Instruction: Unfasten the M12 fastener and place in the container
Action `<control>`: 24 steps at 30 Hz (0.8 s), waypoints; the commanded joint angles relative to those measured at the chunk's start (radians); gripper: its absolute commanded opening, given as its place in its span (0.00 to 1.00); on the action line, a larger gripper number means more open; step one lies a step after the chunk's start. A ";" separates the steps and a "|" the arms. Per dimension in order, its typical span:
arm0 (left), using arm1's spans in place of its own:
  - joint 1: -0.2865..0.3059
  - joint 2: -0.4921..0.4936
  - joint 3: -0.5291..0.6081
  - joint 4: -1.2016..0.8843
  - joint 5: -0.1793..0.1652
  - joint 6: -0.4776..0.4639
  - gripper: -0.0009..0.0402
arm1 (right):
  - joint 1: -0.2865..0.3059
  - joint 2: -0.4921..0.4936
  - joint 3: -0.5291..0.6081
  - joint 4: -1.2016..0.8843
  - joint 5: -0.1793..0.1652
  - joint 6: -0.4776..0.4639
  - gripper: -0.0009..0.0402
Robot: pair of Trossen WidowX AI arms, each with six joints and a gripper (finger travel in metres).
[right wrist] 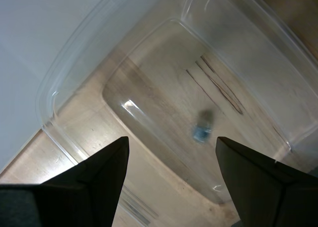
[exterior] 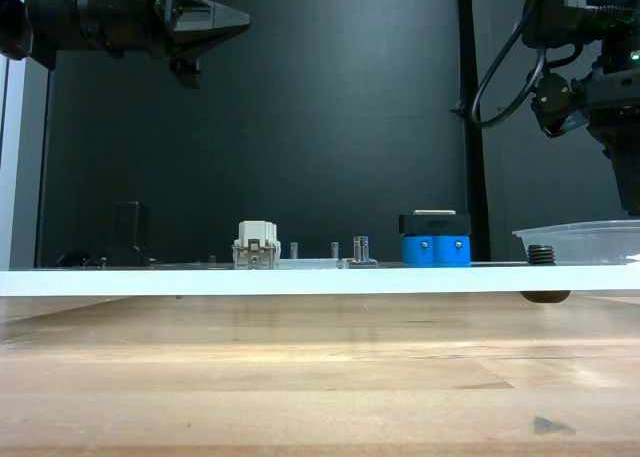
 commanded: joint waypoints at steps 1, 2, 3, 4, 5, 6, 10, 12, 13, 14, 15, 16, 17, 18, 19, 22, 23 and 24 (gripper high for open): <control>0.000 0.000 0.000 0.000 0.000 0.000 0.02 | 0.000 0.000 0.000 0.001 0.000 0.001 0.66; 0.000 0.000 0.000 0.000 0.000 0.000 0.02 | 0.000 0.000 0.000 0.001 0.000 0.001 0.66; 0.000 0.000 0.000 0.000 0.000 0.000 0.02 | 0.000 0.000 0.000 0.001 0.000 0.001 0.67; 0.000 0.000 0.000 0.000 0.000 0.000 0.02 | 0.000 0.000 0.000 0.001 0.001 0.001 0.67; 0.000 0.000 0.000 0.000 0.000 0.000 0.02 | 0.000 0.000 0.000 0.001 0.000 0.001 0.67; 0.000 0.000 0.000 0.000 0.000 0.000 0.02 | 0.000 0.000 0.000 0.001 0.000 0.001 0.67; 0.000 0.000 0.000 0.000 0.000 0.000 0.02 | 0.000 0.000 0.000 0.001 0.000 0.001 0.67; 0.000 0.000 0.000 0.000 0.000 0.000 0.02 | 0.001 0.000 0.000 0.002 0.000 0.001 0.67; 0.000 0.000 0.000 0.000 0.000 0.000 0.02 | 0.001 0.000 0.000 0.004 0.000 0.002 0.67; 0.000 0.000 0.000 0.000 0.000 0.000 0.02 | 0.001 0.000 0.000 0.005 0.000 0.001 0.67; 0.000 0.000 0.000 0.000 0.000 0.000 0.02 | 0.001 0.000 0.000 0.008 0.000 0.001 0.67; 0.000 0.000 0.000 0.000 0.000 0.000 0.02 | 0.001 0.000 0.000 0.010 0.000 0.001 0.67; 0.000 0.000 0.000 0.000 0.000 0.000 0.02 | 0.001 0.000 0.000 0.010 0.000 0.001 0.67; 0.000 0.000 0.000 0.000 0.000 0.000 0.02 | 0.001 0.000 0.000 0.011 0.000 0.001 0.67; 0.000 0.000 0.000 0.000 0.000 0.000 0.02 | 0.001 0.000 0.000 0.011 0.000 0.002 0.67; 0.000 0.000 0.000 0.000 0.000 0.000 0.02 | 0.001 0.000 0.000 0.013 0.001 0.002 0.67; 0.000 0.000 0.000 0.000 0.000 0.000 0.02 | 0.001 0.000 0.000 0.014 0.001 0.001 0.67; 0.000 0.000 0.000 0.000 0.000 0.000 0.02 | 0.001 0.000 0.000 0.016 0.001 0.001 0.67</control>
